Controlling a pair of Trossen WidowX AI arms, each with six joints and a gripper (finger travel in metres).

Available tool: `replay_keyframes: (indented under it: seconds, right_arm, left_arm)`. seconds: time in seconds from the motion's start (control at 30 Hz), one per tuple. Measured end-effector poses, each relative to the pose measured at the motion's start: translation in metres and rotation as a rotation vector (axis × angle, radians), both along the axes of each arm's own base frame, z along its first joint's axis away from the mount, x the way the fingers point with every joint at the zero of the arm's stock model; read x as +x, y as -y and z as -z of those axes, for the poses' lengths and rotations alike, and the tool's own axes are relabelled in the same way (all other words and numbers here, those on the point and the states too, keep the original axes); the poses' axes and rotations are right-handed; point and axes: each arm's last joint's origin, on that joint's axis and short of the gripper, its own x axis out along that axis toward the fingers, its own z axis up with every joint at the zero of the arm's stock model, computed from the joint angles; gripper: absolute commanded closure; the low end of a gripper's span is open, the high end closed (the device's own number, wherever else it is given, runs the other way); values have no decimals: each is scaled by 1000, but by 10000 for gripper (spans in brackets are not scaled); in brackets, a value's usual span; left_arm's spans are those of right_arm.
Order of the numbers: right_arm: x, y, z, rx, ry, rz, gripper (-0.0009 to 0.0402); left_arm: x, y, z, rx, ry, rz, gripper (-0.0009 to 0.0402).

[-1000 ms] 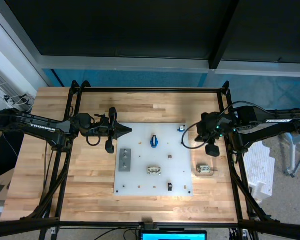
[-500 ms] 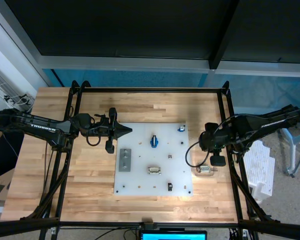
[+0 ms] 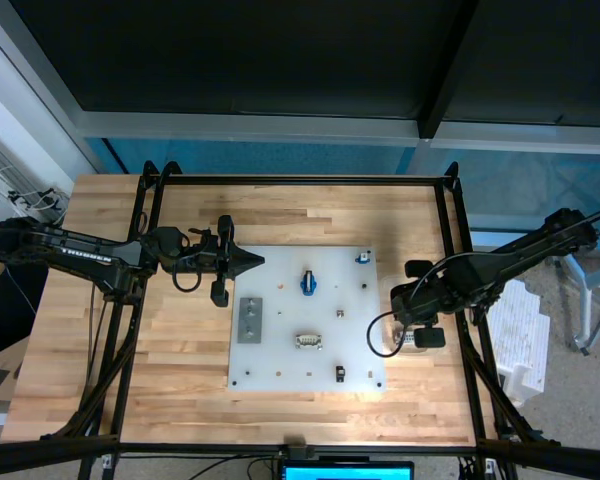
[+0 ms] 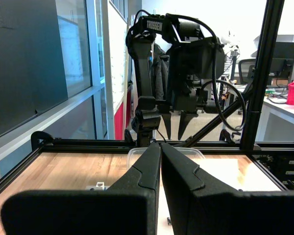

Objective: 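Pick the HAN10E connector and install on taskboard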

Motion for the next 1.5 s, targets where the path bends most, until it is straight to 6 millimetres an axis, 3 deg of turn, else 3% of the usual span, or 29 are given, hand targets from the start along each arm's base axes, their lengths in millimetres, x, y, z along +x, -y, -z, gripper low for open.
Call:
replay_keyframes:
  seconds: [0.17, 0.33, 1.1, 1.5]
  right_arm:
    - [1, -8, 5, 3, 1, -25, 181]
    - [-1, -18, 11, -5, 27, -38, 152]
    - [-9, -38, 57, -10, -24, -5, 64]
    - [-10, -42, 73, 0, -13, -24, 62]
  left_arm:
    - [0, 0, 0, 0, 0, 0, 392]
    - [0, 0, 0, 0, -1, 0, 392]
    - [0, 0, 0, 0, -1, 0, 392]
    - [0, 0, 0, 0, 0, 0, 392]
